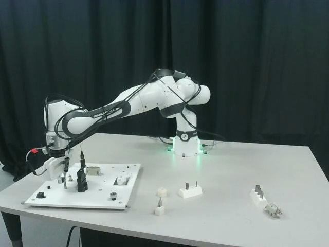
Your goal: Insert square peg 2.
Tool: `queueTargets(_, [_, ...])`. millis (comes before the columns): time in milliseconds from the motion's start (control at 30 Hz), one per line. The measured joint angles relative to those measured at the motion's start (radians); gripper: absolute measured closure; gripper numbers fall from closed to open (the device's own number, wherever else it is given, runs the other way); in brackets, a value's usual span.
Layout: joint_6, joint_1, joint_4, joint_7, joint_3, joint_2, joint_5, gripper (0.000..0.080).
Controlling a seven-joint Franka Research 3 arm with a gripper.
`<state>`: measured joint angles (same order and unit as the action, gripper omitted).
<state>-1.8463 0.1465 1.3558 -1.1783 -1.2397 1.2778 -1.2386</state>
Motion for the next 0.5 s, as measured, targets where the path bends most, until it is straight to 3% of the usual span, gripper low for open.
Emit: queueTargets(500, [-0.003,-0.001,0.000,0.023,0.011,-0.002,0.000,0.0727])
